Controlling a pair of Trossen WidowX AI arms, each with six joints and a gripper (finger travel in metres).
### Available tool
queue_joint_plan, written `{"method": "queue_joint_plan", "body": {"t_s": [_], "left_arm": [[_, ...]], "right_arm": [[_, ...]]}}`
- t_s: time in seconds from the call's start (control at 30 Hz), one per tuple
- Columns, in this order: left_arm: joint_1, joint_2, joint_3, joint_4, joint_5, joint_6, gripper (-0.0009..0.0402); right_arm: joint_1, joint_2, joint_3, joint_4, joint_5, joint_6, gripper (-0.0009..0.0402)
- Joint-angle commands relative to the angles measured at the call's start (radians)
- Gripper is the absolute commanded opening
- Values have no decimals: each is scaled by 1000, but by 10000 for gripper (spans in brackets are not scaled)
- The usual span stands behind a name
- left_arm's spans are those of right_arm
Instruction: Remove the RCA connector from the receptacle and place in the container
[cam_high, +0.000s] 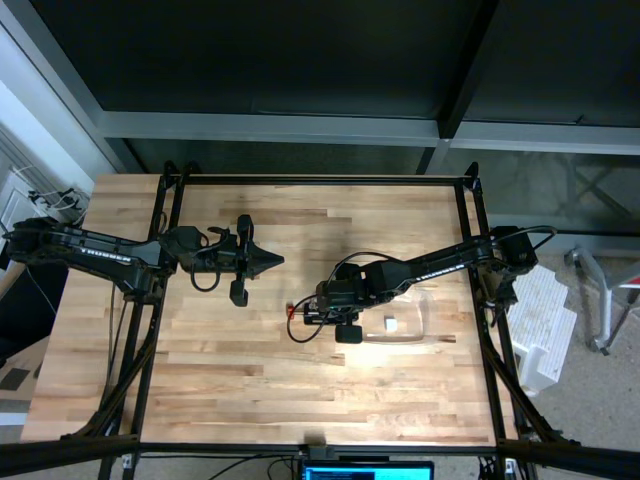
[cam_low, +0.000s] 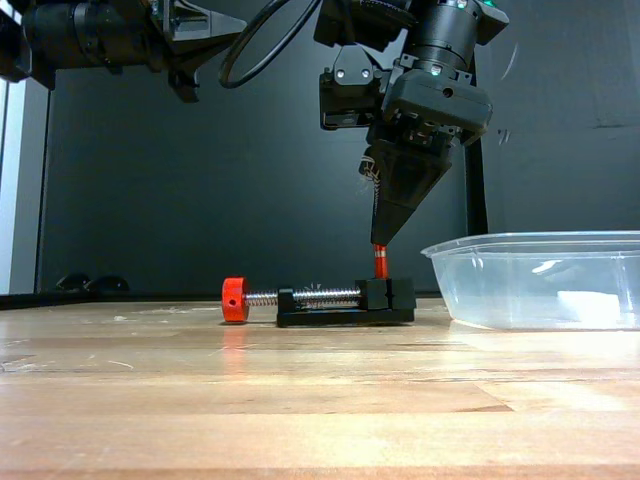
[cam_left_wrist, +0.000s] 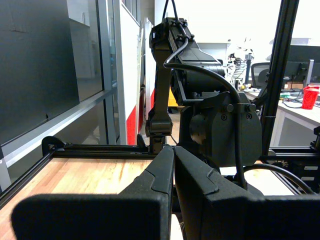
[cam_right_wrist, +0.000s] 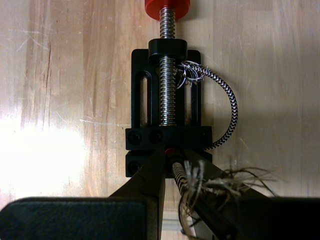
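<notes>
The job looks barely begun. The plug (cam_low: 379, 262) stands upright in the end of the black block (cam_low: 345, 303) away from its red knob (cam_low: 234, 299), its base touching the block's top, so as far as I can judge it is not yet pulled free. The right hand (cam_low: 380, 238) hangs straight above that end of the block, its tapered fingers clenched on the top of the plug. What is left is the pull upward, the carry over and the drop into the tub (cam_low: 500, 285). The tub sits on the surface (cam_low: 300, 400) just beside the block, past the plug end. The plug is a thin stick with a red shell and frayed strands (cam_right_wrist: 220, 177) of pale wire at its back. The block is matte black and slotted, with a bright threaded screw (cam_right_wrist: 167, 100) down its middle and a black-and-white braided wire (cam_right_wrist: 231, 107) looping out of one side. The tub is clear thin plastic with rounded corners and holds one small white piece (cam_low: 588, 306). The surface is pale, scuffed wood planks. The left hand (cam_high: 272, 262) is parked in the air well away from the block on its knob side, fingers pressed together on nothing.
</notes>
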Motion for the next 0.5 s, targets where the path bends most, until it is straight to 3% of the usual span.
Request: {"method": "queue_joint_plan", "body": {"t_s": [0.03, 0.5], "left_arm": [[0, 0, 0, 0, 0, 0, 0], [0, 0, 0, 0, 0, 0, 0]], "right_arm": [[1, -13, 0, -11, -1, 1, 2], [0, -142, 14, -37, 0, 1, 2]]}}
